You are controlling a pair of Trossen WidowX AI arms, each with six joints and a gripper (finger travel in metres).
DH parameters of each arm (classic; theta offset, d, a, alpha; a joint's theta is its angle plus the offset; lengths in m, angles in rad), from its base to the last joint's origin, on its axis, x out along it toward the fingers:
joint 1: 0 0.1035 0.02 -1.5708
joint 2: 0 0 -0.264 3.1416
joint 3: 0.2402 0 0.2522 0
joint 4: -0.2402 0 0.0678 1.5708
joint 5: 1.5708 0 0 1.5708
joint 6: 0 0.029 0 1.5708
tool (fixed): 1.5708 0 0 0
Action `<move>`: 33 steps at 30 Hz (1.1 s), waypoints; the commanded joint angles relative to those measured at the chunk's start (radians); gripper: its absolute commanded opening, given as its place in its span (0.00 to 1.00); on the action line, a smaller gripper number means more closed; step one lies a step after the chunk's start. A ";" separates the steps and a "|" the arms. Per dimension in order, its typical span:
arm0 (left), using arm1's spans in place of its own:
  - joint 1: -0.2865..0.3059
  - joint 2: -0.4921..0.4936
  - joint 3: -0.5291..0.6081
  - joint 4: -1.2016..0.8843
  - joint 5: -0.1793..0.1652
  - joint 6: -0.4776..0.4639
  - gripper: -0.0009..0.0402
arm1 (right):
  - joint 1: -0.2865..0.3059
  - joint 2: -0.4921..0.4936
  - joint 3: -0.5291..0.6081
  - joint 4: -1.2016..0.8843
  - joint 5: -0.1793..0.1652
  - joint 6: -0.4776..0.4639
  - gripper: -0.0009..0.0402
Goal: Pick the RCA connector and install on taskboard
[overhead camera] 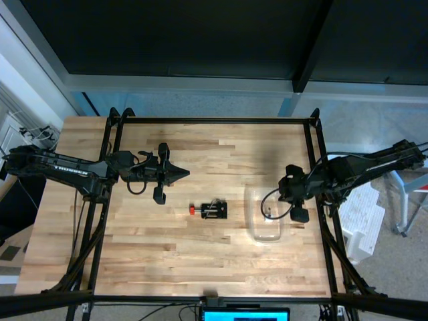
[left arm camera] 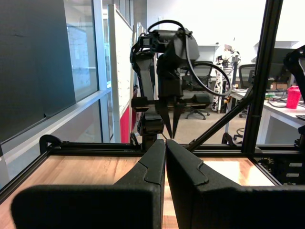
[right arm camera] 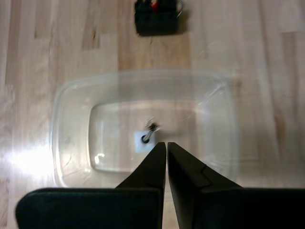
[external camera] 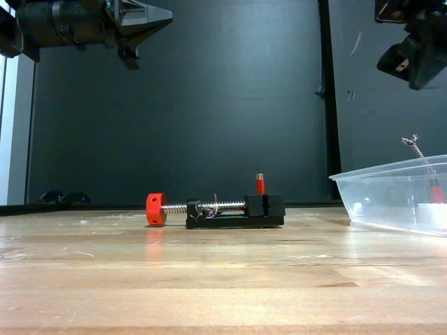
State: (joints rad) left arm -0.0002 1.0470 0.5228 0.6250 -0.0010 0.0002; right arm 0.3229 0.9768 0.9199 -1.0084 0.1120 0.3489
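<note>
RCA connector (right arm camera: 148, 131): tiny silvery-grey metal plug with a thin wiry bit. It lies inside the clear tray (right arm camera: 62, 119) at the small white square piece (right arm camera: 141, 143), roughly mid-floor of the tray. The tray is thin, glossy transparent plastic, a rounded rectangle with sloped walls. It sits near the right edge of the tabletop (overhead camera: 167, 254), which is pale wood strips with a matte finish.

Right gripper (right arm camera: 166, 144): black, wedge-shaped fingers pressed together, holding nothing. It hangs above the tray, apart from the plug.

Taskboard (external camera: 234, 209): small black blocky fixture about mid-tabletop, well apart from the tray. A silvery threaded rod (external camera: 216, 206) runs to a red-orange round knob (external camera: 156, 209) at the end facing the left edge. A small red post (external camera: 260, 184) stands upright on the block.

Left gripper (left arm camera: 165, 142): fingers shut tip to tip, empty. It is held high over the left half of the tabletop, pointing toward the right arm.
</note>
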 commanded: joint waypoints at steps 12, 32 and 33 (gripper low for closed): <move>0.000 0.000 0.000 0.000 0.000 0.000 0.02 | 0.095 0.094 -0.030 0.017 0.081 0.059 0.43; 0.000 0.000 0.000 0.000 0.000 0.000 0.02 | 0.109 0.206 -0.161 0.221 0.079 0.093 0.52; 0.000 0.000 0.000 0.000 0.000 0.000 0.02 | 0.110 0.211 -0.164 0.223 0.079 0.093 0.52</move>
State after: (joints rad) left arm -0.0002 1.0470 0.5228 0.6250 -0.0010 0.0002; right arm 0.4320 1.1812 0.7601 -0.7895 0.1905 0.4427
